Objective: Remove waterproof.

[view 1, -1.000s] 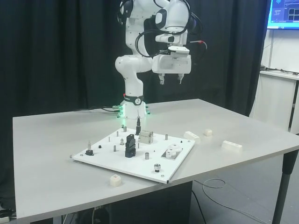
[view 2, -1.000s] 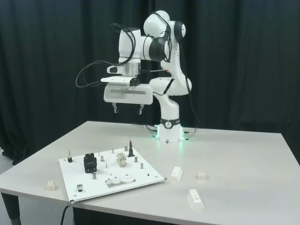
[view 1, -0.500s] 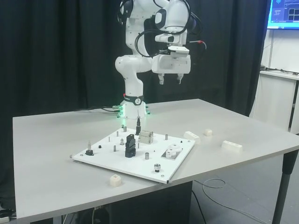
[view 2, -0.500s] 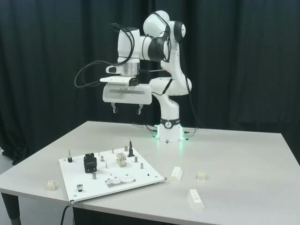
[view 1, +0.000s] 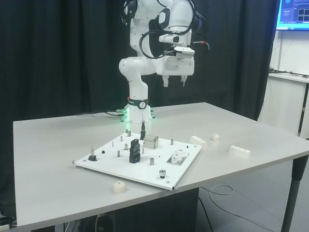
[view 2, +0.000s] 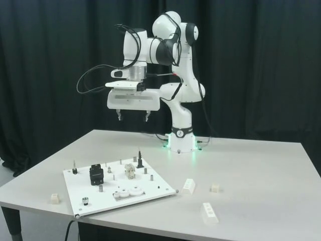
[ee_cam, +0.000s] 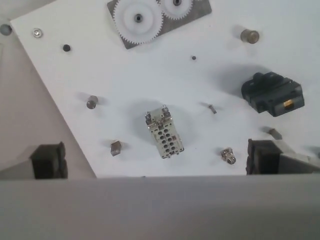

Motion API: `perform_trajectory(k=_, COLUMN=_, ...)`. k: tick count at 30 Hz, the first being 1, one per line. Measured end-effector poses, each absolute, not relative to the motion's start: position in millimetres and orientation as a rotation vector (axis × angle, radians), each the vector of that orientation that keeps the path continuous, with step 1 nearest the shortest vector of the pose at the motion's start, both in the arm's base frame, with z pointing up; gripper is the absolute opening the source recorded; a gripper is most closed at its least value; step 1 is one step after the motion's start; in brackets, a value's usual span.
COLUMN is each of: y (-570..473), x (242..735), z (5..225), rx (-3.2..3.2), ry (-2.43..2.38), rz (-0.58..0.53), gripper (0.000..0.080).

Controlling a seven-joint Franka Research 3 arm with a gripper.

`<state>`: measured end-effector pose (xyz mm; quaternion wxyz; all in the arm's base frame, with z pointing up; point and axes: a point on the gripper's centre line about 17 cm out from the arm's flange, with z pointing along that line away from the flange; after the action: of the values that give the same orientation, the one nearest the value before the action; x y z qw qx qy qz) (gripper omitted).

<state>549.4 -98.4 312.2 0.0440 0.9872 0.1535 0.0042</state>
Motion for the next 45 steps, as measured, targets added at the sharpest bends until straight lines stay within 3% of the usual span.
perform_trajectory(k=9, y=-105.5, x=549.0, z=315.4, rx=2.993, ry=0.527, rz=0.004, gripper=0.08)
perform_trajectory(k=20, y=-129.3, x=534.7, z=304.4, rx=2.948, ry=0.738, rz=-0.091, gripper=0.08)
perform_trajectory(k=45, y=-150.8, x=494.2, z=224.3, rx=2.937, ry=0.962, rz=-0.282, gripper=0.08)
